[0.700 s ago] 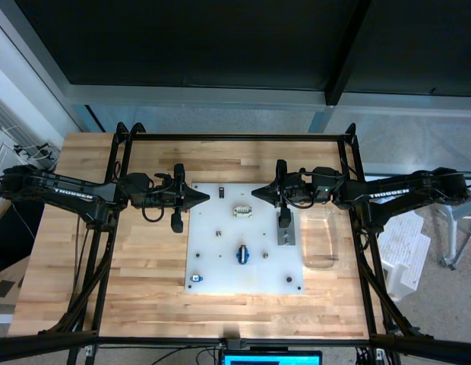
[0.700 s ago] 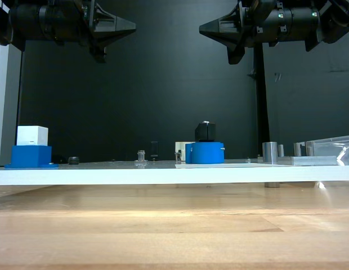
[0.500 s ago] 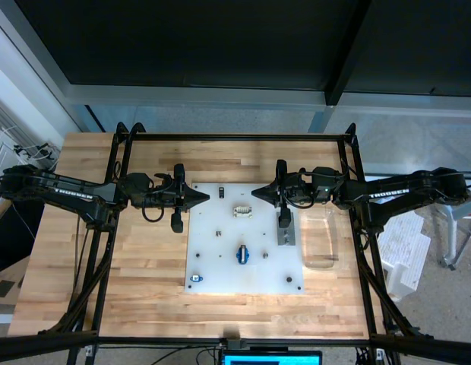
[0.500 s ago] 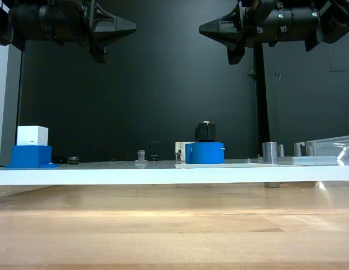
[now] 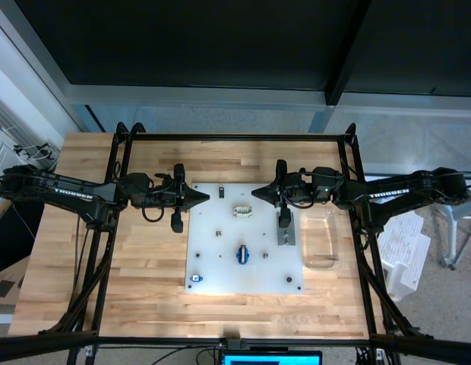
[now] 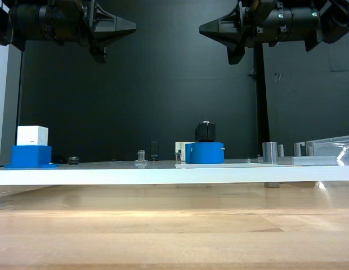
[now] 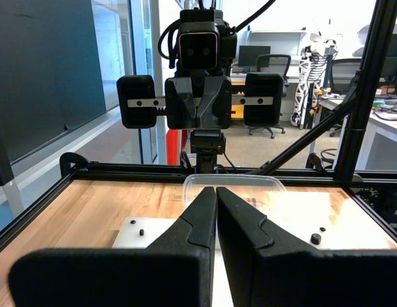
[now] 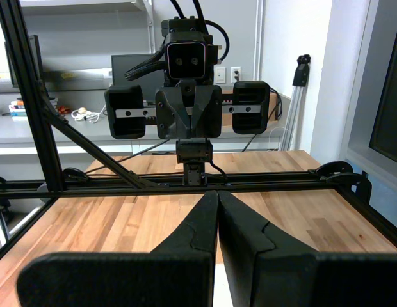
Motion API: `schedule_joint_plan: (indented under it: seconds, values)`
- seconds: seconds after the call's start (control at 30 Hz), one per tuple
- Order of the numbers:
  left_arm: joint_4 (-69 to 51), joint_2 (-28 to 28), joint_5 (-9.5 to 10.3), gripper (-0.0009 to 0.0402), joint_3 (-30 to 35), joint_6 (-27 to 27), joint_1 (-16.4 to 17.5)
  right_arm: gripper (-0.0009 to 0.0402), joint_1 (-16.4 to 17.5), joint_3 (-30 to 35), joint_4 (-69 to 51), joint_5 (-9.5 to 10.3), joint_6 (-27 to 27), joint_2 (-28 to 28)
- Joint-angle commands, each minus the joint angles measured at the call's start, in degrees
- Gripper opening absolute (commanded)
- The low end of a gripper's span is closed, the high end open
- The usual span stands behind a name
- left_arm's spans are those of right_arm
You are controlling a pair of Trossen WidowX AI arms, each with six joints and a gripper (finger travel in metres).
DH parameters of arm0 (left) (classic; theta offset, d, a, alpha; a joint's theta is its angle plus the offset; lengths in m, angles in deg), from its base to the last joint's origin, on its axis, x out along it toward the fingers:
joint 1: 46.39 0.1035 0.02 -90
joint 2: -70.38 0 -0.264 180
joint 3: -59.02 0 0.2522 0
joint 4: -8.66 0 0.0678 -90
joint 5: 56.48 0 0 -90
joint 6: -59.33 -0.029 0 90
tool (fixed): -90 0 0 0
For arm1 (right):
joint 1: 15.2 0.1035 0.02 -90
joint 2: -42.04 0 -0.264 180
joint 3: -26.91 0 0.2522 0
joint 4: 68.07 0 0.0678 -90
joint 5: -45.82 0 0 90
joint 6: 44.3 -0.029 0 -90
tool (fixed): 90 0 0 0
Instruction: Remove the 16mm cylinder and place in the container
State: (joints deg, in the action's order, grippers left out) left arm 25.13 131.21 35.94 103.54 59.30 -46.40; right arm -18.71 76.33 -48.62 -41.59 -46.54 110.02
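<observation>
The 16mm cylinder (image 5: 265, 255) is a short silvery peg standing upright in the white board (image 5: 220, 262), just right of the blue part (image 5: 242, 255); the low view shows the cylinder (image 6: 269, 152) near the board's right end. The container (image 5: 319, 239) is a clear tub on the wood, right of the board, also seen as the container (image 7: 234, 185). My left gripper (image 5: 207, 195) hovers shut and empty over the board's far left edge, high up (image 6: 134, 25). My right gripper (image 5: 254, 193) hovers shut and empty facing it (image 6: 200, 26). Both sets of fingers meet tip to tip (image 7: 216, 192) (image 8: 218, 193).
A grey metal block (image 5: 286, 232) with thin pegs lies between the cylinder and the container. A white cube on a blue base (image 6: 32, 147) stands at the board's near left. A small connector (image 5: 241, 210) sits near the far edge. A black frame (image 5: 235, 138) rings the table.
</observation>
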Motion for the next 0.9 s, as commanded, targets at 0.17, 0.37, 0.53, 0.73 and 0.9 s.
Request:
schedule_joint_plan:
  seconds: [0.17,0.37,0.53,0.73,0.9]
  values:
    - [0.00,0.00,-0.02,0.0000,0.00,-0.02,0.02,0.0000,0.02,0.02,0.00,-0.02,-0.04,0.02]
    - [0.02,0.00,-0.02,0.0000,0.00,-0.02,0.02,0.0000,0.02,0.02,0.02,-0.02,-0.15,0.02]
    - [0.00,0.00,-0.02,0.0000,0.00,-0.02,0.00,0.0000,0.02,0.02,-0.09,0.04,-0.37,0.02]
    - [0.02,0.02,0.00,0.0000,0.00,-0.02,0.00,0.0000,1.36,5.40,-13.81,0.42,0.90,0.11]
    - [0.02,0.00,0.00,0.0000,0.00,-0.02,0.02,0.0000,2.78,14.19,-34.07,1.73,1.75,2.34]
